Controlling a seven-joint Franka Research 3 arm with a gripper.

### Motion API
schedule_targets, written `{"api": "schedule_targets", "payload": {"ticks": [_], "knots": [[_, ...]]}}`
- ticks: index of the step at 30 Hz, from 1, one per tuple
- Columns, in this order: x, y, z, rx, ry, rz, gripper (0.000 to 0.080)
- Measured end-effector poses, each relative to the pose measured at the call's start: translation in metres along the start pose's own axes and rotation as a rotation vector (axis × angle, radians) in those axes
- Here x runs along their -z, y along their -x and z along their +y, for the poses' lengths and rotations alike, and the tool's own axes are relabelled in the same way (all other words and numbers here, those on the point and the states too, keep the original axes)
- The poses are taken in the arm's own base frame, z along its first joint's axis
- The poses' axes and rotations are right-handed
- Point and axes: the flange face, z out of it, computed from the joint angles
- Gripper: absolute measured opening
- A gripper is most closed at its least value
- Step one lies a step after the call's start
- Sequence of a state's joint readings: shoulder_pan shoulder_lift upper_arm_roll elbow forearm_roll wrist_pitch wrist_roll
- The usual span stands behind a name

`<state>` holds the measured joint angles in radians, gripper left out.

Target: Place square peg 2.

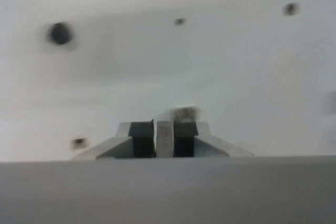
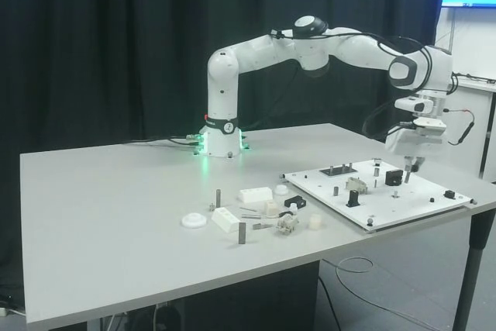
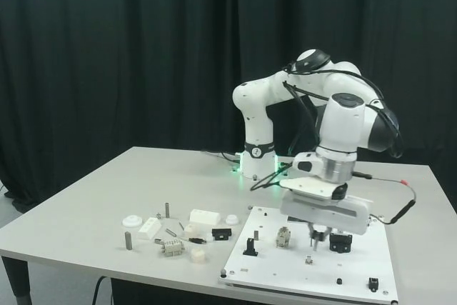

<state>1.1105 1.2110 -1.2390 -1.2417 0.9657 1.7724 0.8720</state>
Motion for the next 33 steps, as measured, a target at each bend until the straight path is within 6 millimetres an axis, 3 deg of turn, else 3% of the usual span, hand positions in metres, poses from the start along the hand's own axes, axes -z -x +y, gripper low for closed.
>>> {"api": "schedule_targets", "payload": {"ticks": [18,33], "knots": [[-0.007,-0.079,0.043,0.013,0.09,-0.001,0.0074],[-0.011,-0.135,0.097,0.025,0.155,-0.019,0.0074]]}}
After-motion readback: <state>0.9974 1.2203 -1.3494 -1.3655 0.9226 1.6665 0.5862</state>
